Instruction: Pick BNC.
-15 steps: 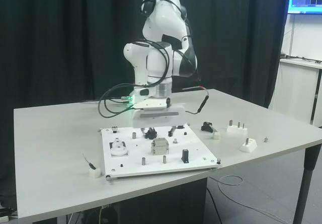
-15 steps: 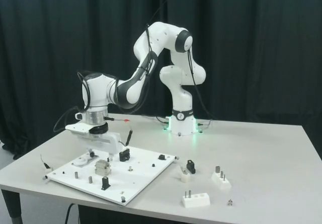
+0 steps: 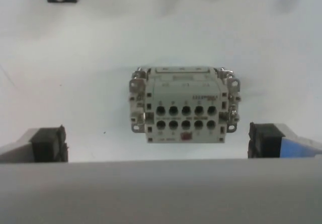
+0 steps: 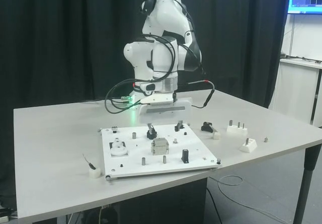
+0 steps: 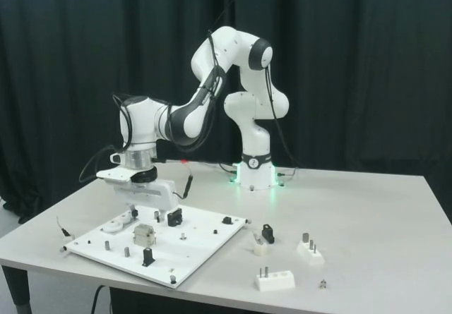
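My gripper (image 3: 157, 142) is open and holds nothing, with a black fingertip (image 3: 48, 143) at either side in the wrist view. It hangs low over the white board (image 4: 151, 159), right above a grey multi-pin connector (image 3: 183, 105) bolted there. From the room, the gripper (image 4: 164, 128) stands over the board's back half, with the grey connector (image 4: 160, 146) in front of it. In the second room view the gripper (image 5: 145, 212) is just above the connector (image 5: 145, 235). Several small grey posts stand on the board. I cannot tell which piece is the BNC.
On the board are a black block (image 4: 185, 156), a white round part (image 4: 118, 148) and a black part (image 5: 174, 217). A small white holder (image 4: 93, 171) lies off its corner. On the table beyond are a black piece (image 4: 206, 127) and two white blocks (image 4: 236, 128) (image 4: 247, 145). A black cable (image 4: 201, 100) hangs from the wrist.
The hand has lifted a little off the board and shifted back toward the arm's base. Its fingers stay open with nothing in them.
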Controlling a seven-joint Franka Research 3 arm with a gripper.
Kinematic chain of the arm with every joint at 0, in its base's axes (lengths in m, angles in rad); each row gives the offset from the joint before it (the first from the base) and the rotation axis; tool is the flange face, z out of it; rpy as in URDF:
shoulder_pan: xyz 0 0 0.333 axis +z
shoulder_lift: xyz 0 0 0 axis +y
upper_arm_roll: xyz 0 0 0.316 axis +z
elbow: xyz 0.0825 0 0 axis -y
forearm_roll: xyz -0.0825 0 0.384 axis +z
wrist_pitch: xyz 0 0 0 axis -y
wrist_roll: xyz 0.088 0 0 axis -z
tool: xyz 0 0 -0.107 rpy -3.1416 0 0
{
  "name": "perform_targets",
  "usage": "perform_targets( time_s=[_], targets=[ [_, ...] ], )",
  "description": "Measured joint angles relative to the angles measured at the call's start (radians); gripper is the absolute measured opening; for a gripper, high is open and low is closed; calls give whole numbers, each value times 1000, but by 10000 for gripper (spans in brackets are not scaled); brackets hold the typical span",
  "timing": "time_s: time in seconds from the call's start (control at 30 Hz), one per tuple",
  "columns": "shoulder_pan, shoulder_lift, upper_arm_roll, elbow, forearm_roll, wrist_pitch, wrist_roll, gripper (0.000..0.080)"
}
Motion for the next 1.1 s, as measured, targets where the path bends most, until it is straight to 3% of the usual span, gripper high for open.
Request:
perform_targets(
  time_s=[0.53, 1.1],
  targets=[
    [1, -20, -6, -8, -2, 1, -31, 800],
    [-4, -72, -33, -25, -2, -1, -133, 800]
  ],
)
